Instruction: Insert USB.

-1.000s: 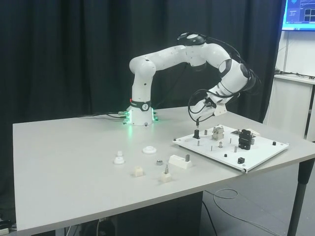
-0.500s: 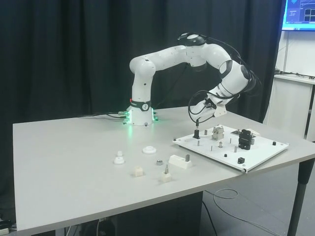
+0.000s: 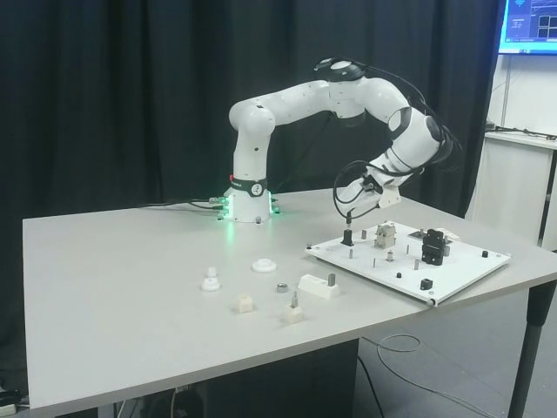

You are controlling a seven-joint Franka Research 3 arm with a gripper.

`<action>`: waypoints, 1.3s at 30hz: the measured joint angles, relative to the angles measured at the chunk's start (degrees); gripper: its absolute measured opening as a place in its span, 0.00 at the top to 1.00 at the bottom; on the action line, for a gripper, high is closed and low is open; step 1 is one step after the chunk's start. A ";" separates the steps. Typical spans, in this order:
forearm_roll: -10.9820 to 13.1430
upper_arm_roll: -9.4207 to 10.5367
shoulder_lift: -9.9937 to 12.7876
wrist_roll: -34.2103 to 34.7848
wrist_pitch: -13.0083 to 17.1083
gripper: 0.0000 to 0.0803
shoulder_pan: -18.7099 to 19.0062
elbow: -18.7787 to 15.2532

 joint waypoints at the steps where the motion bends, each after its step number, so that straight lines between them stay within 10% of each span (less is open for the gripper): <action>1: 0.00 0.06 0.00 0.00 0.00 0.93 0.00 0.01; 39: 0.00 1.14 0.53 0.00 0.04 0.93 -0.17 0.11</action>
